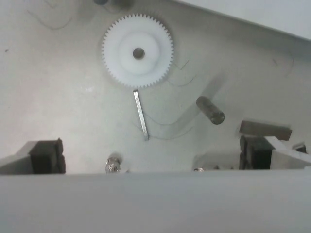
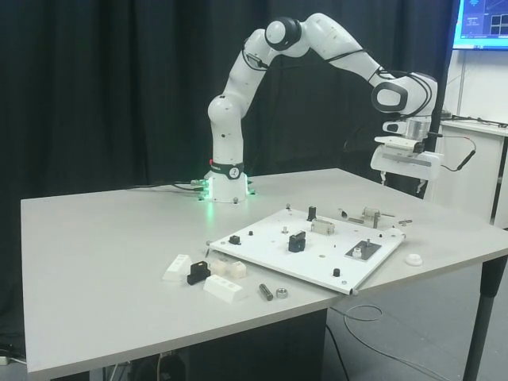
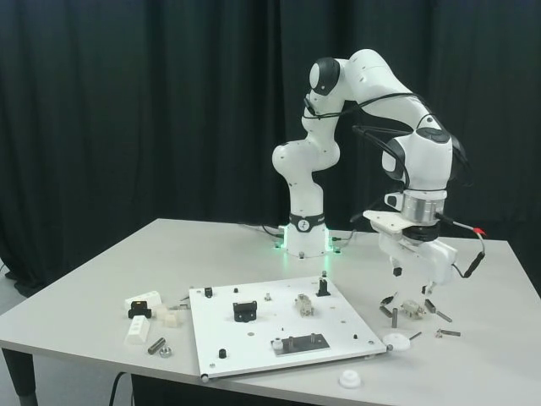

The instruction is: Remove small gear.

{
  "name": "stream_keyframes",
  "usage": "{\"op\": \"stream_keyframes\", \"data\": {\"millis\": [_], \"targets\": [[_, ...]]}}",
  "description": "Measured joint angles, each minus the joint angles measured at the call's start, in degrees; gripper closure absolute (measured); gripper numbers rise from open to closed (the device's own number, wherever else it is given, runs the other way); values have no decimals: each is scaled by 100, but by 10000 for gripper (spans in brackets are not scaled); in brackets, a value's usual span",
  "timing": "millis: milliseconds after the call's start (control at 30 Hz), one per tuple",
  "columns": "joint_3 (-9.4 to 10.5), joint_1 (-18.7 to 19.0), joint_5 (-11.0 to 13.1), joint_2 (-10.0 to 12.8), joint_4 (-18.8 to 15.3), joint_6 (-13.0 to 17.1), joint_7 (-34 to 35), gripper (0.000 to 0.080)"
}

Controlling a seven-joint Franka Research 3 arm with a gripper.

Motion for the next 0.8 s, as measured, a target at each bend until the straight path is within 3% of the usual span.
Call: {"op": "stream_keyframes", "data": {"millis": [800], "targets": [[-40,0,-14,0,3,-4,-131,3]]}}
